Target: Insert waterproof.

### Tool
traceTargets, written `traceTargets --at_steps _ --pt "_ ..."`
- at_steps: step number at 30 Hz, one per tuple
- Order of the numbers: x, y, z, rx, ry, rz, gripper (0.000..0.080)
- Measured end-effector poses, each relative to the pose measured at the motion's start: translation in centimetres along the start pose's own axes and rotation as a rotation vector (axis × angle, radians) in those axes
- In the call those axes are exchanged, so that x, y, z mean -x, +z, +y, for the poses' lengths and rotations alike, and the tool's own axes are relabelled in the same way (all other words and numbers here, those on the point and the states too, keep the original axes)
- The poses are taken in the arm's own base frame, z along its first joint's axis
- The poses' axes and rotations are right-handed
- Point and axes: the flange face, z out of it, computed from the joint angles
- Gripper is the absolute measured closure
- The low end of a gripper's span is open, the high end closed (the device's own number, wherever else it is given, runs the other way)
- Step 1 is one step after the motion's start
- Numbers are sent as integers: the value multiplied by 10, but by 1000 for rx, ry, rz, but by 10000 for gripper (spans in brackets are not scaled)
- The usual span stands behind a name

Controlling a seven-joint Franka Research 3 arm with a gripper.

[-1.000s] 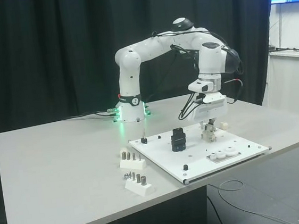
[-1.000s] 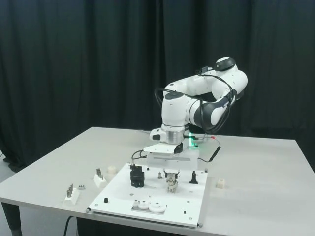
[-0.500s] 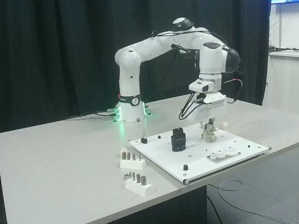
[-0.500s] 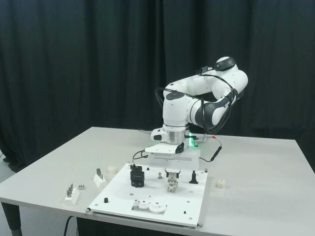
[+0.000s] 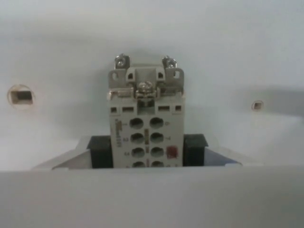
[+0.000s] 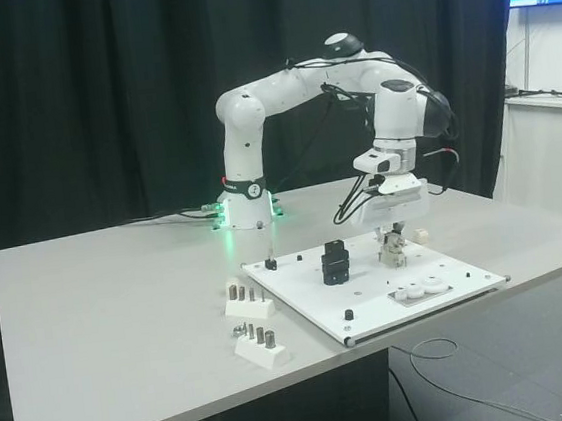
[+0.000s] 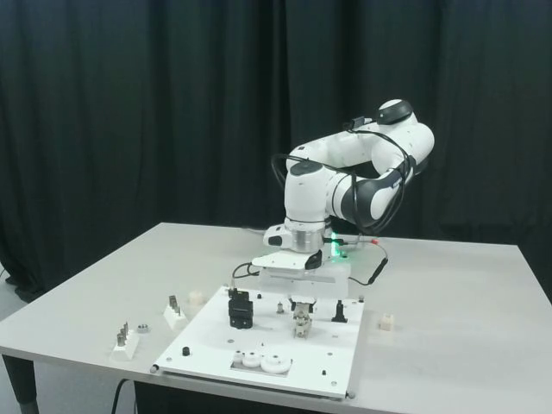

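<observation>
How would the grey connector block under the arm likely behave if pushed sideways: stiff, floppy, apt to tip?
The connector block looks stiff: a moulded body with metal screws. It stands taller than wide on the white board, so it might tip unless fastened, which I cannot tell.

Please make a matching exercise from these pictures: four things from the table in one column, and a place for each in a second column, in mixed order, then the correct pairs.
Things:
1. connector
2. black block
3. white gears
4. small white cube

Places:
A. on the grey table, off the white board
B. near the board's front edge in the second room view
C. directly under the gripper
D. on the board, on the side of the connector nearer the small peg stands

Pairs: 1-C, 2-D, 3-B, 4-A
</observation>
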Motion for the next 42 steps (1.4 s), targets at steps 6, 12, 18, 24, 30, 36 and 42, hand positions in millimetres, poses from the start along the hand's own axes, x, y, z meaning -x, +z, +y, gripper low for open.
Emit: traceTargets --at_steps 6,12,18,24,30,36,42 --pt "0 0 0 -2 1 -1 493" --pt "0 0 0 -5 -1 -1 493" --pt "0 0 0 -5 -2 -2 493" --pt "-1 0 1 -9 2 -2 493" --pt "-2 0 1 -12 5 -3 493" --pt "-4 0 3 -15 12 -3 493" --pt "-5 0 5 -23 23 -7 493"
